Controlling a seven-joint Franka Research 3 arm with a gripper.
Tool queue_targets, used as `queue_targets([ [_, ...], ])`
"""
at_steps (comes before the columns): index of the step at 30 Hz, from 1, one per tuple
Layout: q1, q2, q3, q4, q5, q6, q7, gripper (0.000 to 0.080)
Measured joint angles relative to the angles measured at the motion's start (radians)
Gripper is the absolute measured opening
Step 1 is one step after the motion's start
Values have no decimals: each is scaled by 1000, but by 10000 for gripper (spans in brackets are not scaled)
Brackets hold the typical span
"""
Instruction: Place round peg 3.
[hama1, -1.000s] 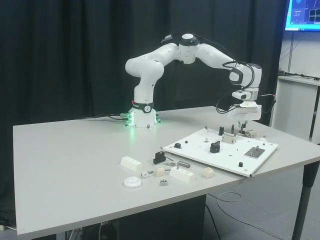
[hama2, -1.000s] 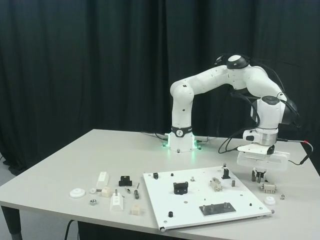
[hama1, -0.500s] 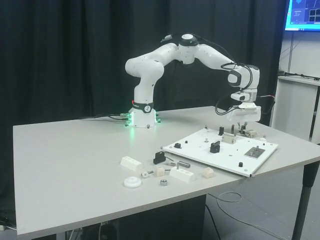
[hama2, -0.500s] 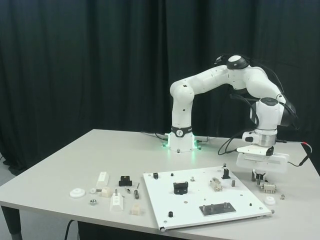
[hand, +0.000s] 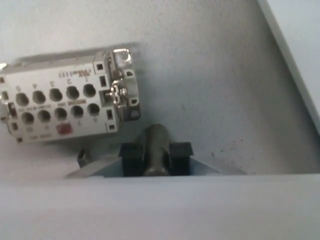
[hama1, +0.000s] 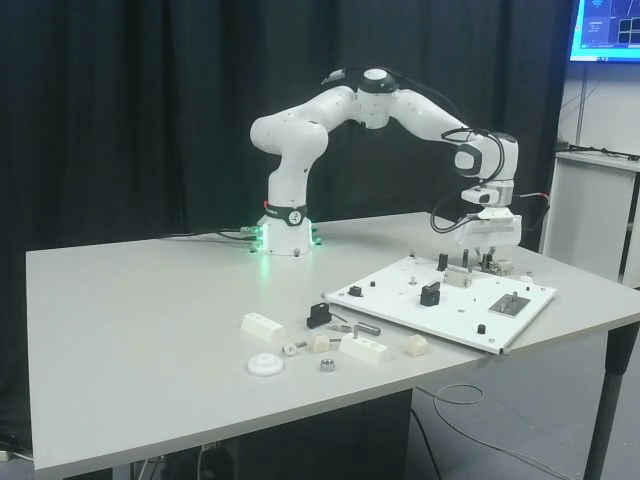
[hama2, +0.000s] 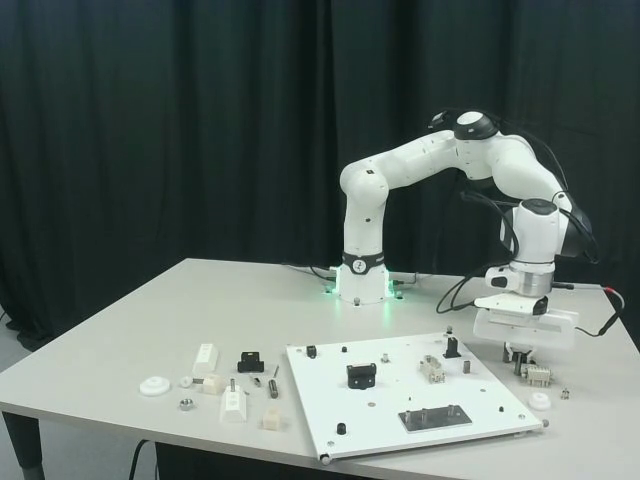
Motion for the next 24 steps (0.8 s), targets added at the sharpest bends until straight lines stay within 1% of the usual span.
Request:
queue_targets([
  [6, 2, 0, 3, -1, 0, 3, 0, 104],
  [7, 2, 0, 3, -1, 0, 3, 0, 281],
  [8, 2, 0, 3, -2, 0, 3, 0, 281],
  [9, 3, 0, 3, -2, 0, 3, 0, 593],
  [14, 6, -3, -1, -2, 0, 3, 0, 593],
  [15, 7, -3, -3, -2, 0, 3, 0, 746],
  [19, 14, -4, -18, -2, 0, 2, 1, 746],
  [23, 23, -5, -40, -3, -2, -9, 1, 746],
  [24, 25, -5, -46, -3, -3, -14, 1, 797],
])
